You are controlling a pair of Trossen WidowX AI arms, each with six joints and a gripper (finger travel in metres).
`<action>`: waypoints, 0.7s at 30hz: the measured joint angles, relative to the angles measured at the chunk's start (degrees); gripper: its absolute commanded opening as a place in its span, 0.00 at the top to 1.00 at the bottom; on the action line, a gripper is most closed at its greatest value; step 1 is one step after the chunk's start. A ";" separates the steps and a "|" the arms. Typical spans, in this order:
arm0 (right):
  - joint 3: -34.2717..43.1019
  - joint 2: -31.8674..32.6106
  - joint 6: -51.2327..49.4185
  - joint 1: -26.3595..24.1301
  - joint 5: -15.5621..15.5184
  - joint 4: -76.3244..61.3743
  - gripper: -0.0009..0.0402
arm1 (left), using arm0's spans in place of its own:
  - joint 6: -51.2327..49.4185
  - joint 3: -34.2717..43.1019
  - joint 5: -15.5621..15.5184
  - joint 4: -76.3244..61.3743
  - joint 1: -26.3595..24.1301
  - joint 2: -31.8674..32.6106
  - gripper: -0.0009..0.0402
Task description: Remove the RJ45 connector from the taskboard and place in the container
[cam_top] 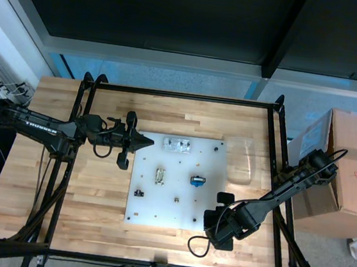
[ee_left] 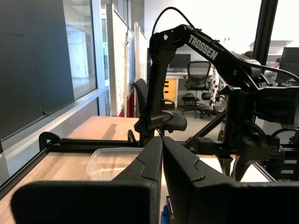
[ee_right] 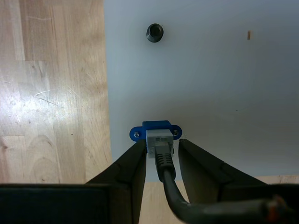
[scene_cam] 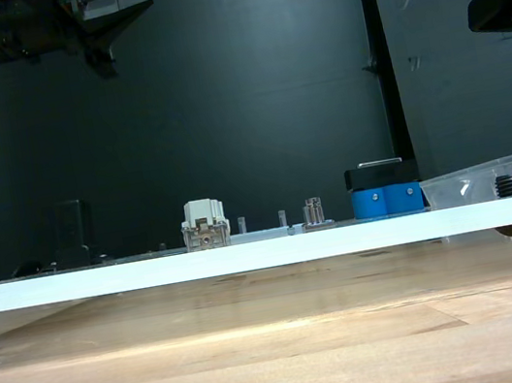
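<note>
Nearest me, my right gripper (ee_right: 162, 142) hangs over the near right corner of the white taskboard (cam_top: 169, 213). Its jaws are parted, one finger on either side of the RJ45 connector (ee_right: 160, 140), which sits in its blue mount (ee_right: 159, 125) with its cable (ee_right: 164, 172) running back between them. Further off, my left gripper (cam_top: 146, 143) hovers at the board's left edge, clenched on nothing, and the clear container (cam_top: 240, 160) lies just beside the board's far right edge
</note>
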 measured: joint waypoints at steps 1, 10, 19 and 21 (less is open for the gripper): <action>0.00 0.00 0.00 0.00 0.00 0.00 0.82 | 0.00 0.00 0.00 0.00 0.00 0.00 0.98; -0.09 -0.04 -0.22 0.00 -0.02 0.11 0.99 | -0.02 0.00 0.02 -0.02 0.00 0.00 0.98; -0.15 -0.46 -0.44 0.00 -0.11 -0.15 0.98 | 0.00 0.00 0.00 0.00 0.00 0.00 0.98; -0.17 -0.66 -0.46 0.00 -0.17 -0.37 0.98 | -0.02 0.00 0.02 0.00 0.00 0.00 0.98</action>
